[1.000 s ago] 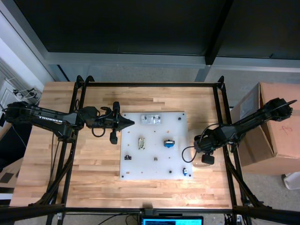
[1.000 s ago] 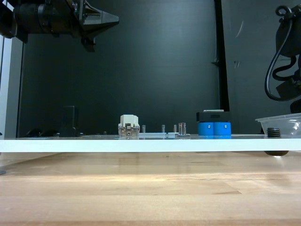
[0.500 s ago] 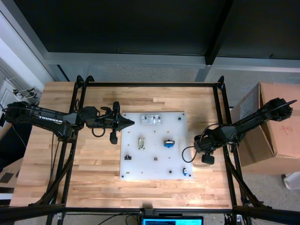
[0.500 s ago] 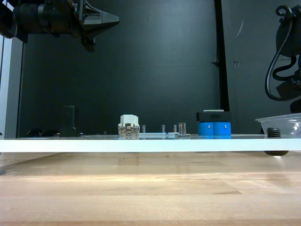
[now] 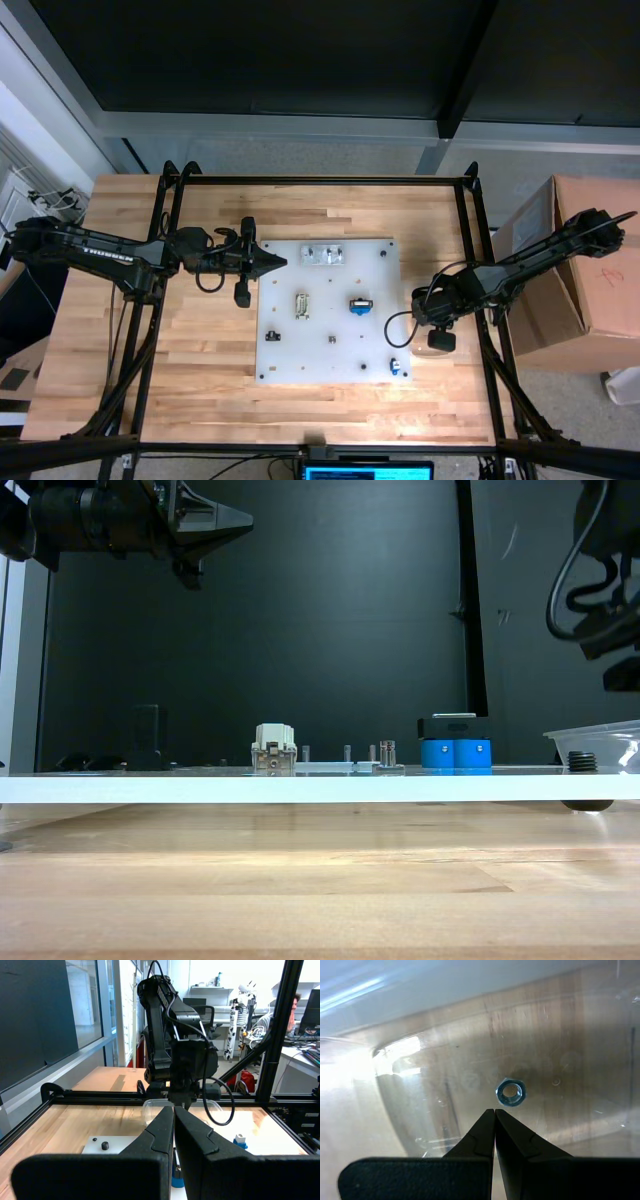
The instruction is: Pick the M12 nut and place it on its threads and fasten
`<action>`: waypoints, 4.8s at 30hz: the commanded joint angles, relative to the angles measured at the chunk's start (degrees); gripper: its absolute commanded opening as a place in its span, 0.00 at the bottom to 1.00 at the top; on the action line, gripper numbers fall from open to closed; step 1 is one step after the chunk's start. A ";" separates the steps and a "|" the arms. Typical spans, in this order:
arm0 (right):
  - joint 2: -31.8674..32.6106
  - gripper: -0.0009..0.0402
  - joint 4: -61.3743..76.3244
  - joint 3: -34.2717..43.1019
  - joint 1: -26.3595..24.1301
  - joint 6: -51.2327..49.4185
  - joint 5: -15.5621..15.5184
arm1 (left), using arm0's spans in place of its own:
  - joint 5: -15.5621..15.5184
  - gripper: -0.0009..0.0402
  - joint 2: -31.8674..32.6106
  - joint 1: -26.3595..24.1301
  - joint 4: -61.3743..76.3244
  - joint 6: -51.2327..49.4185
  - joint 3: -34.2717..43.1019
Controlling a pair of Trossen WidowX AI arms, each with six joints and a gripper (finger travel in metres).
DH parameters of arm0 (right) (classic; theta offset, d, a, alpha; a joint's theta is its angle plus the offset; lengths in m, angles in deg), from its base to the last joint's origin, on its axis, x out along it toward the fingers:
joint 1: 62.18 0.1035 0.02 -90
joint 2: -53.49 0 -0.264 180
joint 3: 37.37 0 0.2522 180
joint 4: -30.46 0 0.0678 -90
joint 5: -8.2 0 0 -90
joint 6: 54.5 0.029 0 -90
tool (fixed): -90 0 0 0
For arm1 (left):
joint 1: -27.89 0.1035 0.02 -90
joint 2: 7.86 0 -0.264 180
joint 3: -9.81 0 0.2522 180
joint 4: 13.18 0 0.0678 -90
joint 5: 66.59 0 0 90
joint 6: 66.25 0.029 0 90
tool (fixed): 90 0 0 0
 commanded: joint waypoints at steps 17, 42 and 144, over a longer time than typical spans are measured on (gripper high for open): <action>0.15 0.18 7.82 6.86 0.33 -1.73 4.85 | 0.02 0.02 0.02 0.00 -0.02 0.00 0.00; 6.01 0.38 -1.62 1.44 0.26 -17.18 5.42 | 0.02 0.02 0.02 0.02 -0.02 0.00 0.00; 47.15 0.03 13.57 58.40 7.19 -38.27 -1.49 | 0.02 0.02 0.02 0.00 -0.02 0.00 0.00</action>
